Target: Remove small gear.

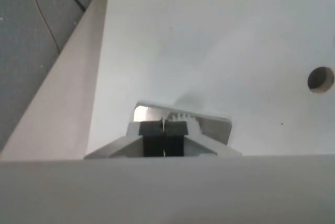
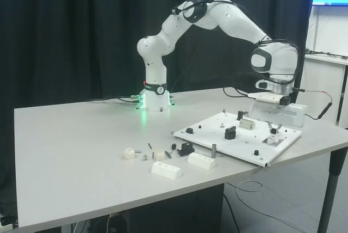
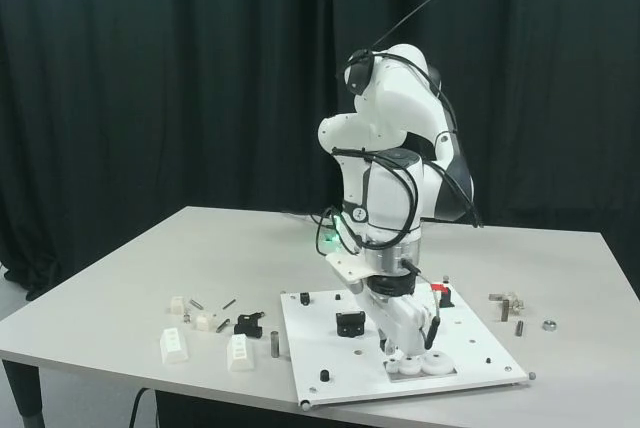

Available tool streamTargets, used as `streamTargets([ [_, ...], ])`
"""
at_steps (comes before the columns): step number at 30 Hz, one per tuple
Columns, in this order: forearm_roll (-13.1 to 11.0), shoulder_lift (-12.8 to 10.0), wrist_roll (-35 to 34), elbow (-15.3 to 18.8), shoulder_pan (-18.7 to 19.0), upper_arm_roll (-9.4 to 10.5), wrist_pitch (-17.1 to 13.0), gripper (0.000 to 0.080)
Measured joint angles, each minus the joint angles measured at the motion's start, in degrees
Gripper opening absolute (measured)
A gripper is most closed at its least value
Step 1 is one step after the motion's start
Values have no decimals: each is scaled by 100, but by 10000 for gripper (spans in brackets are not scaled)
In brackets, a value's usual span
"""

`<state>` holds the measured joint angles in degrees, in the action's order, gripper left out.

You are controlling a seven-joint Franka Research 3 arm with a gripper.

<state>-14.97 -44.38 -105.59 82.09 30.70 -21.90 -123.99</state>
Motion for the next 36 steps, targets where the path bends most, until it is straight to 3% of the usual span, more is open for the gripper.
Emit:
streamTargets([
  [4, 0, 0, 0, -52, 7, 1, 50, 2],
  [5, -1, 1, 0, -62, 8, 1, 60, 81],
  [10, -3, 4, 0, -121, 9, 1, 154, 81],
  [11, -3, 6, 0, -134, 9, 1, 189, 481],
  [16, -3, 40, -6, -153, 8, 0, 316, 481],
  [17, -3, 48, -8, -153, 8, -1, 344, 713],
  [22, -6, 71, -46, -153, 9, -1, 514, 713],
  [23, -8, 71, -55, -153, 11, 0, 537, 783],
  [36, -18, 67, -236, -103, 67, 71, 597, 799],
])
